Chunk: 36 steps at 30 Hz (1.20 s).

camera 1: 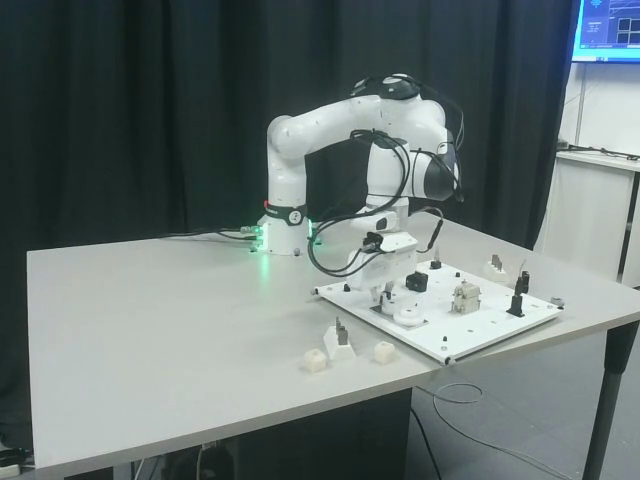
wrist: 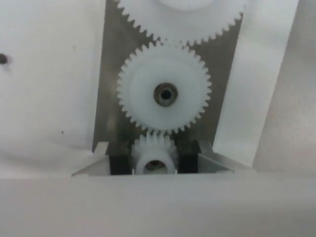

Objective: Insert small gear.

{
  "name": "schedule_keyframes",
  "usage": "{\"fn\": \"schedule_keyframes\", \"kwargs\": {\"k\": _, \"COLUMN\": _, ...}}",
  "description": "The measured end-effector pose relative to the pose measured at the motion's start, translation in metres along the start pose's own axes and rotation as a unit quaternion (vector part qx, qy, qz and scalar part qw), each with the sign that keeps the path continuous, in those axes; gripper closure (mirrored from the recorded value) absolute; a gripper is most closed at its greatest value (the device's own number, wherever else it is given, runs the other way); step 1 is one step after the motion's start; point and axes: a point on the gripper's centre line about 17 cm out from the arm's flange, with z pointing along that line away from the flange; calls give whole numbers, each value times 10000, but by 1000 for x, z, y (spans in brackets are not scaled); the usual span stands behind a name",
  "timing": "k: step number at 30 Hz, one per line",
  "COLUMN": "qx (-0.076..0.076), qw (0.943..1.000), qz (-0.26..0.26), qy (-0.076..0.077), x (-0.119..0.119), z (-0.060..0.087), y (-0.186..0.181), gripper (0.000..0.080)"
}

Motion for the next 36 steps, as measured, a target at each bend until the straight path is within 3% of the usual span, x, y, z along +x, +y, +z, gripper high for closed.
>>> {"fn": "schedule_keyframes", "kwargs": {"k": 8, "qx": 7, "qw": 9979, "qz": -641, "qy": -1, "x": 0, "z": 0, "y": 0, "gripper": 606}}
{"fn": "schedule_keyframes", "kwargs": {"k": 19, "qx": 30, "qw": 9902, "qz": -1399, "qy": -5, "x": 0, "z": 0, "y": 0, "gripper": 606}}
{"fn": "schedule_keyframes", "kwargs": {"k": 23, "qx": 45, "qw": 9914, "qz": -1308, "qy": 3, "x": 0, "z": 1, "y": 0, "gripper": 606}}
{"fn": "schedule_keyframes", "kwargs": {"k": 29, "qx": 94, "qw": 9989, "qz": -466, "qy": 27, "x": -1, "z": 2, "y": 0, "gripper": 606}}
{"fn": "schedule_keyframes", "kwargs": {"k": 36, "qx": 100, "qw": 9999, "qz": -27, "qy": 24, "x": -1, "z": 3, "y": 0, "gripper": 606}}
